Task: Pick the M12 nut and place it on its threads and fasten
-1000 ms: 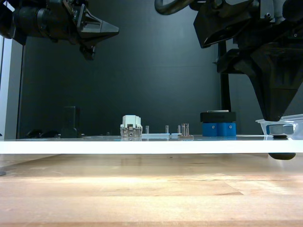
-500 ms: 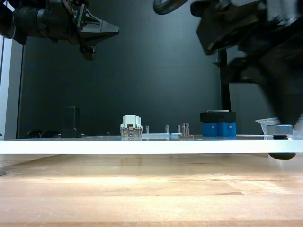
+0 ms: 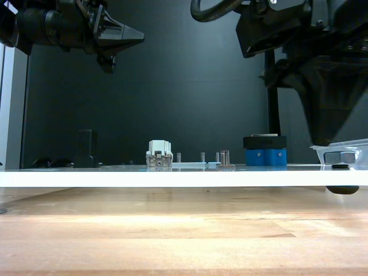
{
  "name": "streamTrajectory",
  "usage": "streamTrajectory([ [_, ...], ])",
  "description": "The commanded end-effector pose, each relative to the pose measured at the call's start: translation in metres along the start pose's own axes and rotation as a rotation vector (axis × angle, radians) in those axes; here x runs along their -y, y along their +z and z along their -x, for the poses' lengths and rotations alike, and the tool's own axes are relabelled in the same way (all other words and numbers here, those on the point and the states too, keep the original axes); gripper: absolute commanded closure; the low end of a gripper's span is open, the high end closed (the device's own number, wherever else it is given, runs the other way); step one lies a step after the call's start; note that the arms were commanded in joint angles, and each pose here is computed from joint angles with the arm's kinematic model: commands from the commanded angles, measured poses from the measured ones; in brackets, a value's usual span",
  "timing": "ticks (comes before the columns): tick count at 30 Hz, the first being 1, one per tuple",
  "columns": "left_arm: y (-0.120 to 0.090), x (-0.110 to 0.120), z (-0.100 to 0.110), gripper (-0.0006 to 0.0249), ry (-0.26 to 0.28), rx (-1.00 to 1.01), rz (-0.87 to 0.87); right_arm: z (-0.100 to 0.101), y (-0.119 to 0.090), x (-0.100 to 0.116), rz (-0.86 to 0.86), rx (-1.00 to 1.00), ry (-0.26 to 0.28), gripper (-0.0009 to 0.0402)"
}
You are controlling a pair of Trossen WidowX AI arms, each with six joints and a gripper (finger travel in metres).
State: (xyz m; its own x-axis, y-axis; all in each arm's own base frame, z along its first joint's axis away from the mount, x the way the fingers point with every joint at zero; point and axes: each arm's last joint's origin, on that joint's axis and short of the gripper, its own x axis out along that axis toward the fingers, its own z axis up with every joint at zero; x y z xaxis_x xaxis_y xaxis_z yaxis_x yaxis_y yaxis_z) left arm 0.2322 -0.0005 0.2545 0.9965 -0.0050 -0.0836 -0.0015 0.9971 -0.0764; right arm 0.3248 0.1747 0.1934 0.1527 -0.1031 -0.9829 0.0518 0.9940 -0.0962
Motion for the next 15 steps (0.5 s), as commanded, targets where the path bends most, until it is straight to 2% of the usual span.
streamTrajectory([
  [1,0.0002,-0.0001,0.0000,0.0243,0.000,0.001,0.000,-0.0049,0.0024,-0.0024,-0.003,0.026,0.017,0.0393],
  [7,0.0001,-0.0001,0.0000,0.0243,0.000,0.000,0.000,-0.0134,0.0037,-0.0072,0.004,-0.002,0.074,0.0393],
  [11,0.0002,-0.0001,0.0000,0.0243,0.000,0.001,0.000,-0.0116,-0.0001,-0.0107,0.035,-0.103,0.229,0.0393],
  [12,0.0002,0.0000,0.0000,0.0243,0.000,0.001,0.000,-0.0106,-0.0012,-0.0108,0.034,-0.121,0.250,0.0393],
  [15,0.0001,0.0000,0.0000,0.0243,0.000,0.000,0.000,-0.0102,-0.0029,-0.0099,0.027,-0.139,0.242,0.0393],
])
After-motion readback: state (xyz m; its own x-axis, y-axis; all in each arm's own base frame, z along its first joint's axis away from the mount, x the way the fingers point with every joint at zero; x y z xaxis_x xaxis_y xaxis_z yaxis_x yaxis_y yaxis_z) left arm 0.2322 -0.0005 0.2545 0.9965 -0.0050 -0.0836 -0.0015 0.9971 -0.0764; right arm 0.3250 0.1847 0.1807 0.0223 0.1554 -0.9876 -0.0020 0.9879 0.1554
